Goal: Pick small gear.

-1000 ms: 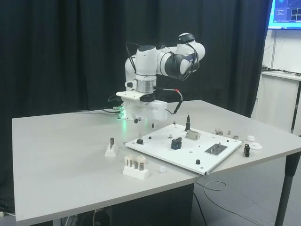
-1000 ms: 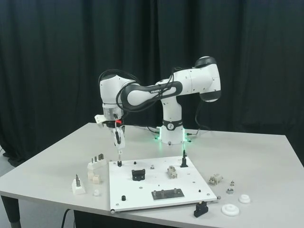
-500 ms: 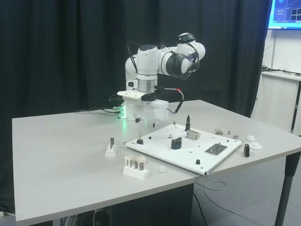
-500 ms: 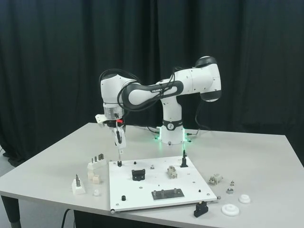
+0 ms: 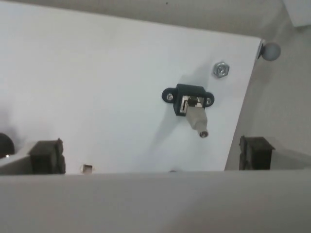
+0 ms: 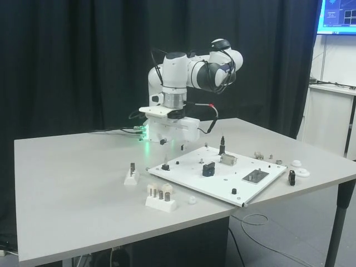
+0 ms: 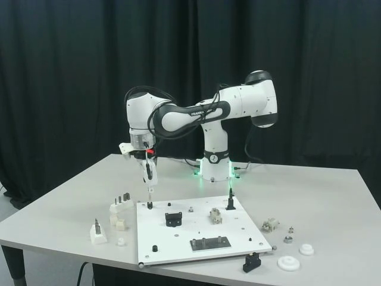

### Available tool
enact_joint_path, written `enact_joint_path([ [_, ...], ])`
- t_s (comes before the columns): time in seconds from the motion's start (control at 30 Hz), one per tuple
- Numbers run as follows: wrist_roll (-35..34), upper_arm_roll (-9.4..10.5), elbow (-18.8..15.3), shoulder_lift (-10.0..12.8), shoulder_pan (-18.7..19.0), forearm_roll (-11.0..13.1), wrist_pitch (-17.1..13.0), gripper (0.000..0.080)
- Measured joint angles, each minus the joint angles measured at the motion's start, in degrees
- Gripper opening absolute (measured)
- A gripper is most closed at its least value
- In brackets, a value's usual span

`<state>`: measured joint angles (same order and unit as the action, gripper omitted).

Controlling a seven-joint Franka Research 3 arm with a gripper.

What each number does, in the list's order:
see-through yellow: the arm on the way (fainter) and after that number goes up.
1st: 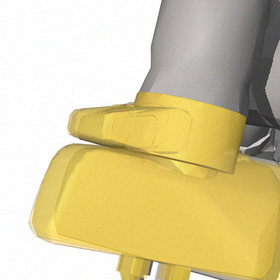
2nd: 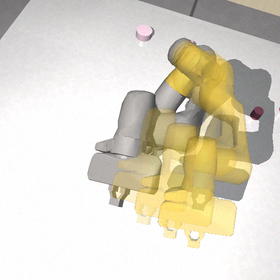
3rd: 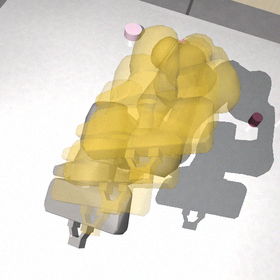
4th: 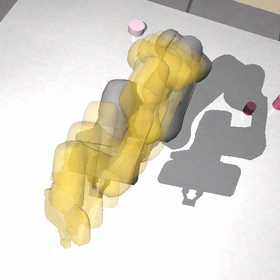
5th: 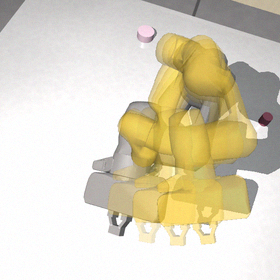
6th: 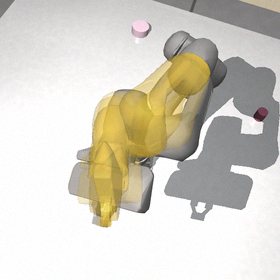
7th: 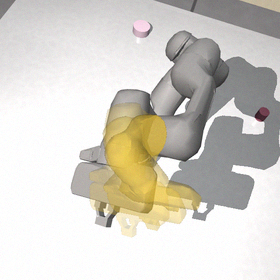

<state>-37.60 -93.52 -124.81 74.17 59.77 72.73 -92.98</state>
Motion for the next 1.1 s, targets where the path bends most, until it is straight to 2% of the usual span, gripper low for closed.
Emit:
enact_joint_path([
  [0.73, 0.4, 0.43, 1.1, 0.0, -0.3, 0.0, -3.4, 0.08],
  [1.1, 5.1, 1.41, 1.2, 0.0, -1.0, 0.4, -5.6, 0.08],
])
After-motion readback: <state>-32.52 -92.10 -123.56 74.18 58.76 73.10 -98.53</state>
